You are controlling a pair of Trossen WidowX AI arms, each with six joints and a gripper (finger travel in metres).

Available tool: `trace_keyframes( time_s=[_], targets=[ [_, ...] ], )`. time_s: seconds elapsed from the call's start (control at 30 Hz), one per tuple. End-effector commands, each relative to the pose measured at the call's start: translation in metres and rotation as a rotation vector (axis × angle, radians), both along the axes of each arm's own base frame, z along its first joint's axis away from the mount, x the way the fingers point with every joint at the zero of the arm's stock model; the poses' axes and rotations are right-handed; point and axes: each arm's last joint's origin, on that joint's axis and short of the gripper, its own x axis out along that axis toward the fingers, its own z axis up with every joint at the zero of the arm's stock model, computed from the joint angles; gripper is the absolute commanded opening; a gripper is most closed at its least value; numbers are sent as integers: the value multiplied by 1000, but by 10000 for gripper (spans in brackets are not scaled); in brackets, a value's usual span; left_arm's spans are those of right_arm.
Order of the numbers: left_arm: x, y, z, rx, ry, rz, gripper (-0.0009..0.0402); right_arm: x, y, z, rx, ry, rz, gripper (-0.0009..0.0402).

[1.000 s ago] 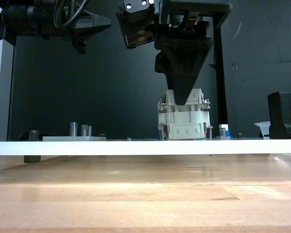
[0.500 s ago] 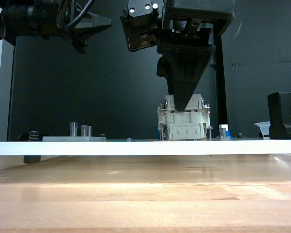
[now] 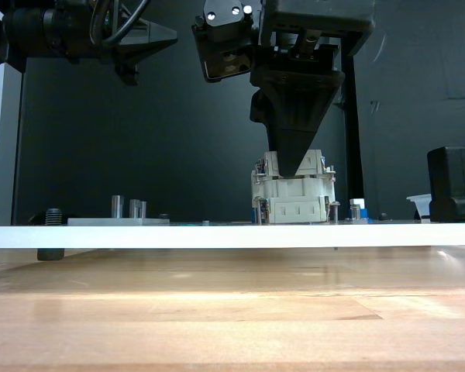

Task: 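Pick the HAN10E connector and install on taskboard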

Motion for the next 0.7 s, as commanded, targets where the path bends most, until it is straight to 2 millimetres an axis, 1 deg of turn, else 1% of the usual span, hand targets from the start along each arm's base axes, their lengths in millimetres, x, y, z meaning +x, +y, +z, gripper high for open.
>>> trace_keyframes(
  time_s=[0.03, 0.13, 0.43, 0.57, 0.7],
  targets=[
    [0, 0, 0, 0, 0, 0, 1, 0, 0, 1, -1, -7, 0, 106],
    [0, 0, 0, 0, 0, 0, 1, 0, 0, 4, 2, -18, -7, 137],
    [0, 0, 0, 0, 0, 0, 1, -4, 0, 16, 9, -43, -5, 257],
    [0, 0, 0, 0, 0, 0, 1, -8, -1, 19, 2, -27, -4, 292],
    [0, 0, 0, 0, 0, 0, 1, -12, -1, 25, 1, -22, -3, 310]
  ],
)
